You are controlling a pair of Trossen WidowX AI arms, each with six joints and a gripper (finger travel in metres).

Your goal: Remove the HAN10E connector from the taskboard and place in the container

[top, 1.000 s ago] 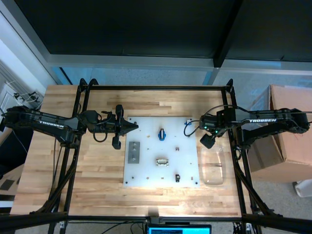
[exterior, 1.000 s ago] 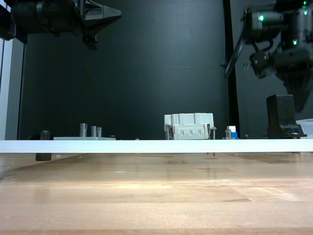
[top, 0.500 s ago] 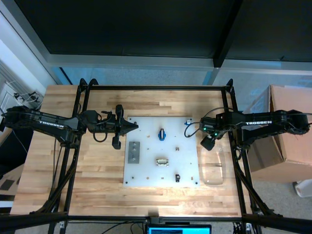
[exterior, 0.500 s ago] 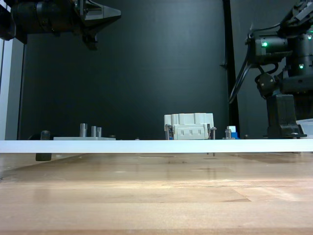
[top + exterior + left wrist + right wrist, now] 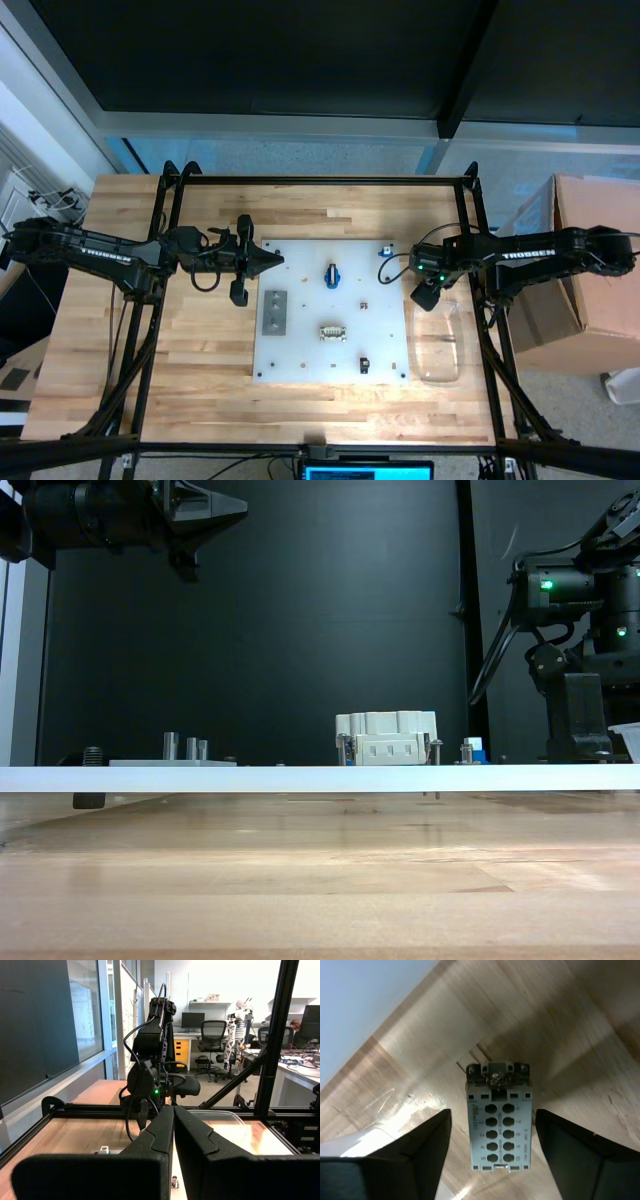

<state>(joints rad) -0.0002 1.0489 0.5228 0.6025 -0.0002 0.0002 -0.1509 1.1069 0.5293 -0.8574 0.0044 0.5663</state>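
Hanging at the right edge of the white board (image 5: 300, 340), by the far end of the clear container (image 5: 438, 352): right gripper (image 5: 424, 296), fingers (image 5: 422, 1147) spread wide. Between them, touched by neither, off the board: connector (image 5: 498, 1119), holes toward the camera, over the wooden table (image 5: 200, 380); resting or not, cannot tell. Raised over the board's left edge: left gripper (image 5: 276, 257), fingers pressed together.

I'm seeing the left tool (image 5: 278, 258) at 10 o'clock of the board (image 5: 300, 350), the right tool (image 5: 425, 295) at 3 o'clock, straddling the HAN10E connector (image 5: 499, 1130) lying on the surface (image 5: 200, 350) beside the container (image 5: 416, 340).
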